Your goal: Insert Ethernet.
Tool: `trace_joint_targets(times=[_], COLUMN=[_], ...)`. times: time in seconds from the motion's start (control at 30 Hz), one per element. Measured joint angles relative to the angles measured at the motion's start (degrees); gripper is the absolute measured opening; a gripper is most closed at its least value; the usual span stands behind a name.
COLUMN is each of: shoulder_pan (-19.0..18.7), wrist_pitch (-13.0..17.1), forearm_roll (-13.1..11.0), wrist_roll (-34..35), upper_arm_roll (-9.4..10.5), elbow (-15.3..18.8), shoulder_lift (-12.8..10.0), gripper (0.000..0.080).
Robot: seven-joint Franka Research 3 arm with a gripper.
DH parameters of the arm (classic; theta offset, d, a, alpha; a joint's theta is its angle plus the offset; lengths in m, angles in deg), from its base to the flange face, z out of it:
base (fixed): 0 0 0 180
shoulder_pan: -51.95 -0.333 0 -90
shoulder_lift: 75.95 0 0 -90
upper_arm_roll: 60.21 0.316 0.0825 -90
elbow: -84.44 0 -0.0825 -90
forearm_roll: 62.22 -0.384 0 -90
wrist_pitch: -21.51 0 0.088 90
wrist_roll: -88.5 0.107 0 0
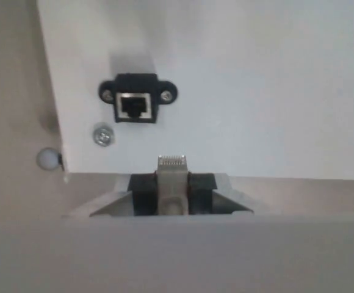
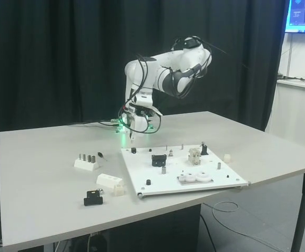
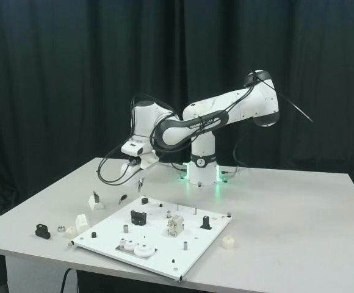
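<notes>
Now gripper [image 1: 173, 186] clamps the plug [image 1: 172, 163] | held above white board [image 1: 256, 91] edge; black socket [image 1: 137, 105] near, apart | screw [image 1: 103, 135] beside socket

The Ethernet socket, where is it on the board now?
In the wrist view, the black Ethernet socket sits on the white board near a corner, beside a screw, ahead of the held plug.
</notes>
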Motion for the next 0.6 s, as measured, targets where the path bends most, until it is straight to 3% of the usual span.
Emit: trace_joint_targets(times=[0.6], shoulder_pan=[-0.1], wrist_pitch=[-2.7], forearm_roll=[-2.1], wrist_roll=[-4.3], upper_arm_roll=[0.06], elbow=[1.1], shoulder_lift=[0.0], gripper=[0.0101])
